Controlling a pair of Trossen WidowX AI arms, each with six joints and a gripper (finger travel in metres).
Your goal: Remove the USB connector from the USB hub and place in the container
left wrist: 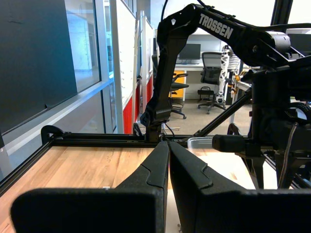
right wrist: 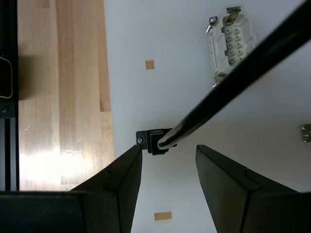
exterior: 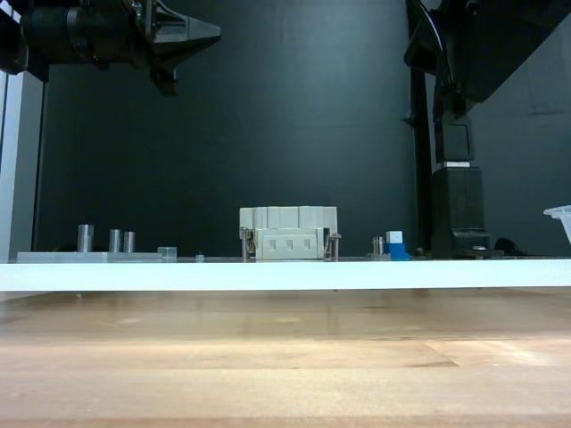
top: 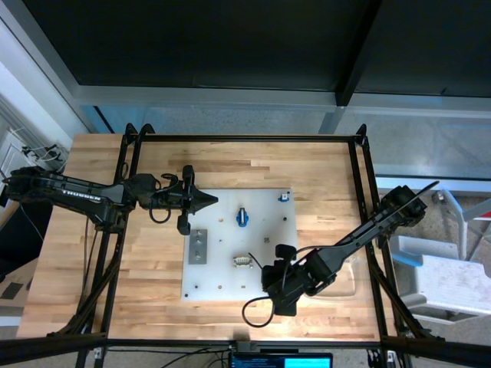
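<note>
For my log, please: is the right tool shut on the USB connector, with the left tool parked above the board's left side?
No: the right wrist view shows the right tool open above the USB connector; the left tool is parked above the left side of the board.

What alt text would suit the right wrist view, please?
The open right gripper hovers over the USB hub on the white board, the USB connector plugged in; a beige multi-pin connector lies nearby. Outside this view, the shut left gripper hangs above the board's left edge.
</note>
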